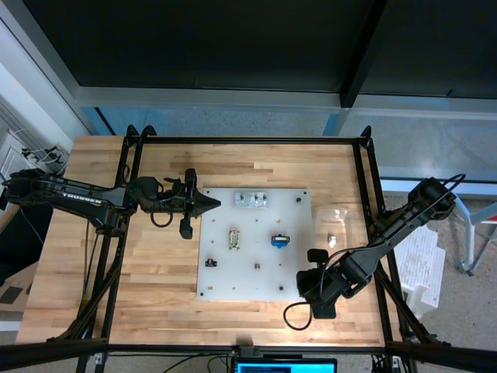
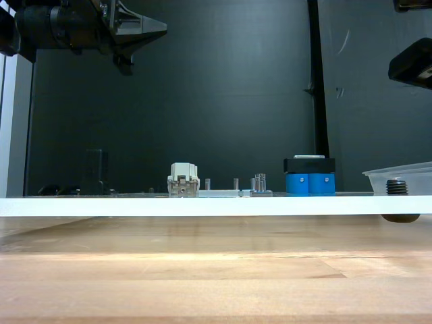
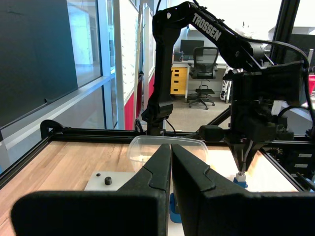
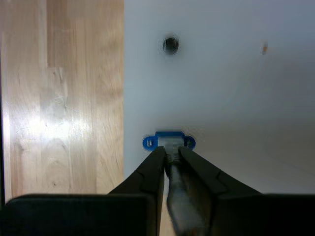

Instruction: Pick the RJ45 connector and install on taskboard

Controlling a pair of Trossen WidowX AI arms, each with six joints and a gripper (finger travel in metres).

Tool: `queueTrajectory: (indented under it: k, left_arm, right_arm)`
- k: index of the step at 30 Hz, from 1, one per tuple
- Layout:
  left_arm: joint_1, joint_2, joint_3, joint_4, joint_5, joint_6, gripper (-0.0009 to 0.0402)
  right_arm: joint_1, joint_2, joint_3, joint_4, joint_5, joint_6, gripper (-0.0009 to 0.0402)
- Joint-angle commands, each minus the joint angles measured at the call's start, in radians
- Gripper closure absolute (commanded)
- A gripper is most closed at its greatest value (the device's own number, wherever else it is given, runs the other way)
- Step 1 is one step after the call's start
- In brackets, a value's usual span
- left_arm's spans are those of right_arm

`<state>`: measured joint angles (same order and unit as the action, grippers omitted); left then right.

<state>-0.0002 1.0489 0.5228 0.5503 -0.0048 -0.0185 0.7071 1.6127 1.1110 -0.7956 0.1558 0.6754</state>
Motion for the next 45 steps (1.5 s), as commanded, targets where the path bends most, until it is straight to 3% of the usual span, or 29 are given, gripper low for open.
queueTrajectory:
  k: [1,9,14,18,40,45]
  left_arm:
    - [0.000,0.000,0.000,0.000,0.000,0.000,0.0393]
    - [0.000,0.000,0.000,0.000,0.000,0.000,0.0393]
    - [0.000,0.000,0.000,0.000,0.000,0.000,0.0393]
    - [0.000,0.000,0.000,0.000,0.000,0.000,0.0393]
    - [0.000,0.000,0.000,0.000,0.000,0.000,0.0393]
    - [0.000,0.000,0.000,0.000,0.000,0.000,0.0393]
  right_arm:
    - [0.000,-0.015,0.006,0.004,0.010,-0.001,0.0320]
    - [0.000,-0.049,0.006,-0.010,0.007,0.001,0.0242]
    - [0.000,-0.080,0.006,-0.033,-0.028,-0.002,0.0198]
    - [0.000,-0.108,0.006,-0.042,-0.027,-0.002,0.0176]
    - [-0.003,-0.163,0.027,-0.138,-0.014,-0.003,0.0169]
    - [-0.033,-0.198,0.027,-0.154,-0.006,-0.012,0.0169]
